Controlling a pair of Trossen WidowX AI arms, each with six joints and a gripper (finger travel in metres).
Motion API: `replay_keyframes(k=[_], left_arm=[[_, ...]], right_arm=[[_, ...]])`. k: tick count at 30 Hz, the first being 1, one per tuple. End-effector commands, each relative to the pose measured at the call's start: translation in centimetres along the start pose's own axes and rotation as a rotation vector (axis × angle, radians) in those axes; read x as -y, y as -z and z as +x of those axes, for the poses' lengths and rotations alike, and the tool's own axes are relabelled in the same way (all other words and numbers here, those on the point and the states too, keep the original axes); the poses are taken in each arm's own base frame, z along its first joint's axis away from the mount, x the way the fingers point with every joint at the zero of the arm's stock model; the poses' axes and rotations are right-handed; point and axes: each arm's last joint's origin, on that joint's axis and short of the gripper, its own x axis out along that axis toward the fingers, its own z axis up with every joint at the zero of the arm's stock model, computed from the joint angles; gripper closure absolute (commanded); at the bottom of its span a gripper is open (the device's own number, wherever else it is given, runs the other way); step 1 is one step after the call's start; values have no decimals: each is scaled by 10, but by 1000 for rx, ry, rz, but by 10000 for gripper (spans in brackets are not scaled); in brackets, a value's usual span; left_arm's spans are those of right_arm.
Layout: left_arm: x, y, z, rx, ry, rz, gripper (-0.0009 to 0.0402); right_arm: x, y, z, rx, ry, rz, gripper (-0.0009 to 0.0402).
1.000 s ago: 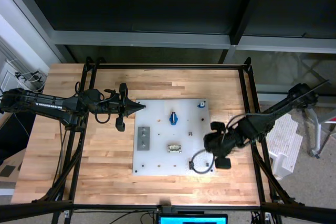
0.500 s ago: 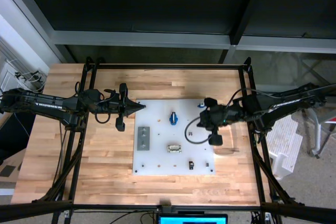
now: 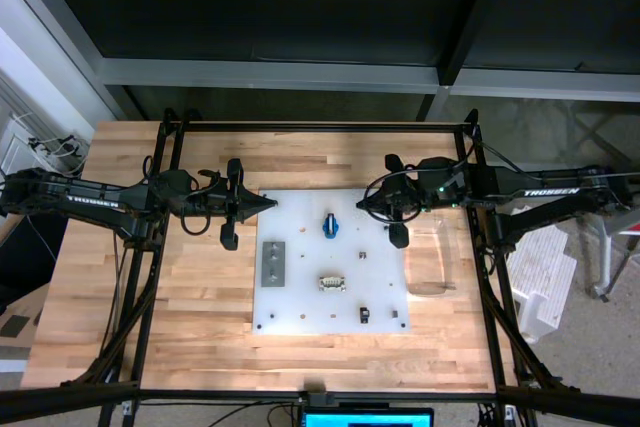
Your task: Pick the 16mm bar and install on taskboard
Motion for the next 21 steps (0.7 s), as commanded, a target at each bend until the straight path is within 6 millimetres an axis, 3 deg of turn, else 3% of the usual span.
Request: replay_keyframes(k=[1, 13, 21], left_arm=[[0, 0, 0, 0, 0, 0, 393], [0, 0, 0, 0, 0, 0, 393], [0, 0, 0, 0, 0, 0, 393]], right_arm=[[3, 6, 0, 76, -14, 5, 393], [4, 28, -6, 325, -50, 19, 393], [7, 46, -3, 384, -42, 61, 393]])
